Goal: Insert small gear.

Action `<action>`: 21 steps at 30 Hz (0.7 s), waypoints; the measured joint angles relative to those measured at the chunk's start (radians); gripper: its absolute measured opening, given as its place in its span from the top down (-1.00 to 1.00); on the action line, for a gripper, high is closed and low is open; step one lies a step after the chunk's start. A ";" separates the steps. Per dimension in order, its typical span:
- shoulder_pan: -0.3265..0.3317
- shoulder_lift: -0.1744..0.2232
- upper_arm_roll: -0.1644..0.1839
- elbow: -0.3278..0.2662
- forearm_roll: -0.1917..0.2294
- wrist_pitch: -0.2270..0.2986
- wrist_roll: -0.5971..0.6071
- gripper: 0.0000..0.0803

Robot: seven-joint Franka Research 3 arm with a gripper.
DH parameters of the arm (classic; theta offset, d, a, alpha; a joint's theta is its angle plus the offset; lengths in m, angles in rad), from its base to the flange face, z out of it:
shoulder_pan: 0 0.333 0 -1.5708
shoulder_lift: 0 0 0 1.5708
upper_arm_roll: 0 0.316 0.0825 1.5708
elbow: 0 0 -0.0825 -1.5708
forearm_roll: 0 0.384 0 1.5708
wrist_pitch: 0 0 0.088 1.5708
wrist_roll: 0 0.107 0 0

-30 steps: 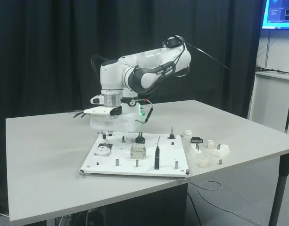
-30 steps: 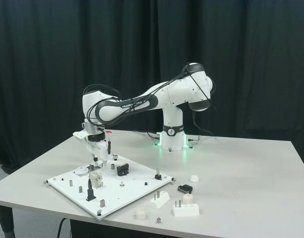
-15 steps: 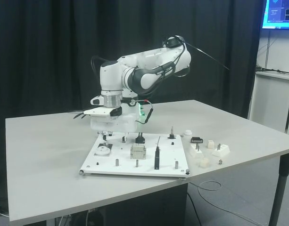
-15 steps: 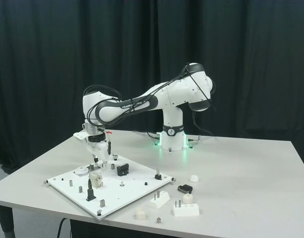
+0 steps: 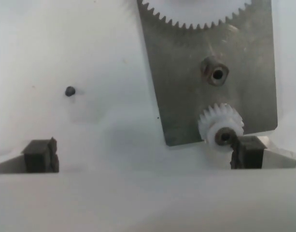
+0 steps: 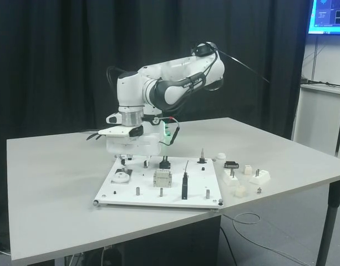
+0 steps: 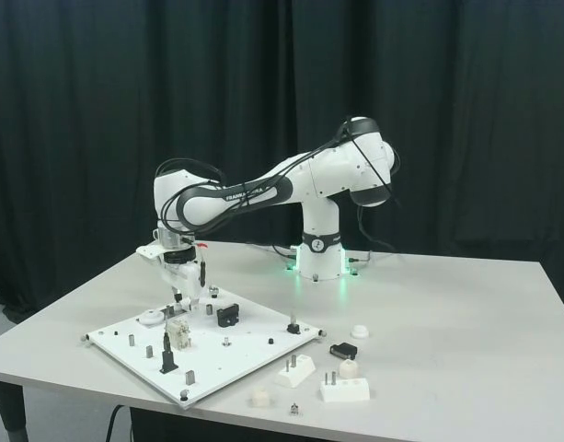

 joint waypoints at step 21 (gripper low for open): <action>0.041 -0.001 -0.069 -0.029 -0.036 -0.026 -0.002 -0.99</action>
